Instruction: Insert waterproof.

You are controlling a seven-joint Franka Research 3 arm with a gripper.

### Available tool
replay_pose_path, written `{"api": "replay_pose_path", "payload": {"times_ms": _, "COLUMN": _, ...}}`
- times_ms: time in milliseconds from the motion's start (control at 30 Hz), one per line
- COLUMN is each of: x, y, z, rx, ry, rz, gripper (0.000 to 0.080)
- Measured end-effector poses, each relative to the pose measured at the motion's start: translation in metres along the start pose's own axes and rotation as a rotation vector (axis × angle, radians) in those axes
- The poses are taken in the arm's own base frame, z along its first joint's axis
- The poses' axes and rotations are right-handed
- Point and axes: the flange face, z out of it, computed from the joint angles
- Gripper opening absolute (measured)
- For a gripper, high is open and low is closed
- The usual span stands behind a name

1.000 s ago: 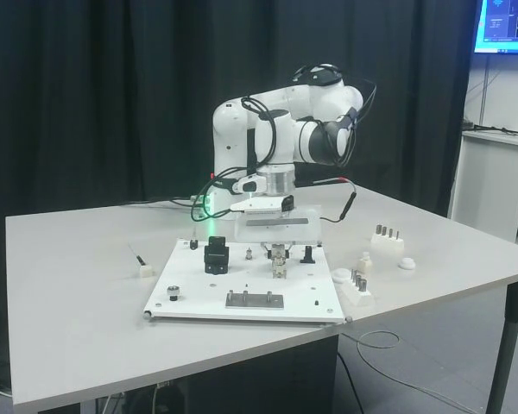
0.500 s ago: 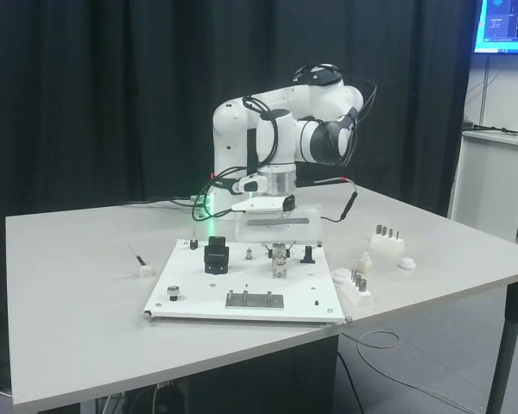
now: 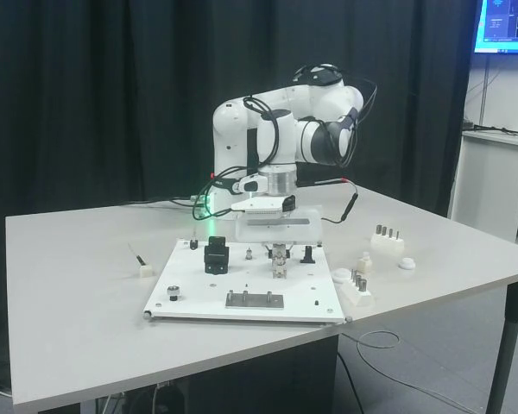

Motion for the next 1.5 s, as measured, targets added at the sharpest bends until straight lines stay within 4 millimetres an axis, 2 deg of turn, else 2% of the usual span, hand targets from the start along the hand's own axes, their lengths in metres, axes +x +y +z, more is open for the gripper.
{"api": "replay_pose_path", "payload": {"times_ms": 1500, "x": -0.009, "y": -0.0042, "z": 0.0012, "rx": -0.036, "ry": 0.032, "rz": 0.011, "gripper": 0.0315}}
